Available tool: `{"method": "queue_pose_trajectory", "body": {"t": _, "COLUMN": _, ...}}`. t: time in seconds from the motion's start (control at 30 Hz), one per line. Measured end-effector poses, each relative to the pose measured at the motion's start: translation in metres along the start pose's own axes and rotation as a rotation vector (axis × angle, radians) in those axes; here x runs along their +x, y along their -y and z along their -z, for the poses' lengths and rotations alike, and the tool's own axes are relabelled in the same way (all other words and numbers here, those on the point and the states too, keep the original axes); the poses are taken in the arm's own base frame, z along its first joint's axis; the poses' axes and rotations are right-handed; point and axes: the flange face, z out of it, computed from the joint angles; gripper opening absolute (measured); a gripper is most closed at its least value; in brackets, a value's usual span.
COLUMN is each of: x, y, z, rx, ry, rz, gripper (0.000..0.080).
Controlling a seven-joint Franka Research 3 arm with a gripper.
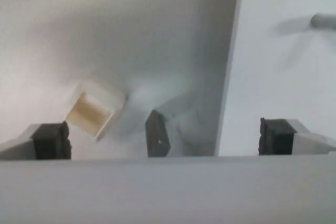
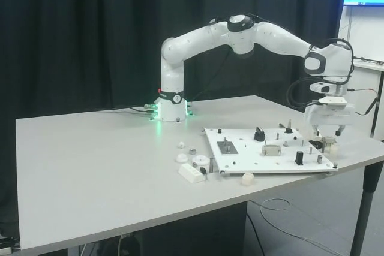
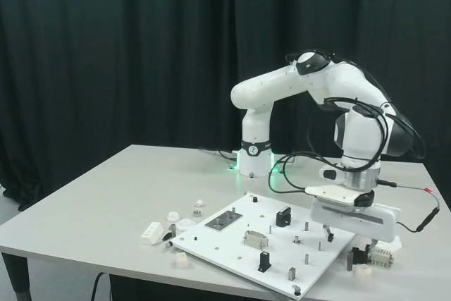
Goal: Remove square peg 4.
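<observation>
Over at far corner of white board (image 2: 240, 154), end effector (image 1: 163, 140) hangs low, fingers wide, nothing held. Square peg 4 (image 1: 157, 136) stands upright between them, seemingly still in board. Grab and pull-out both left, I reckon. Loose bits scattered on desk (image 2: 90, 160).

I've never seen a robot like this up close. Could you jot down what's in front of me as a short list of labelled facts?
robot: white arm bolted on a grey table
gripper: open, low over the far corner of the white board
between the fingers: small dark peg standing on the board
loose parts: small white pieces beside the board
</observation>
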Motion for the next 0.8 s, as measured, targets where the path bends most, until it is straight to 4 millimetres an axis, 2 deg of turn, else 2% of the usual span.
{"method": "queue_pose_trajectory", "body": {"t": 0.37, "x": 0.046, "y": 0.003, "z": -0.003, "rx": 0.025, "ry": -0.025, "rz": 0.033, "gripper": 0.08}}
{"method": "queue_pose_trajectory", "body": {"t": 0.8, "x": 0.1, "y": 0.002, "z": -0.019, "rx": 0.071, "ry": 0.007, "rz": -0.013, "gripper": 0.08}}
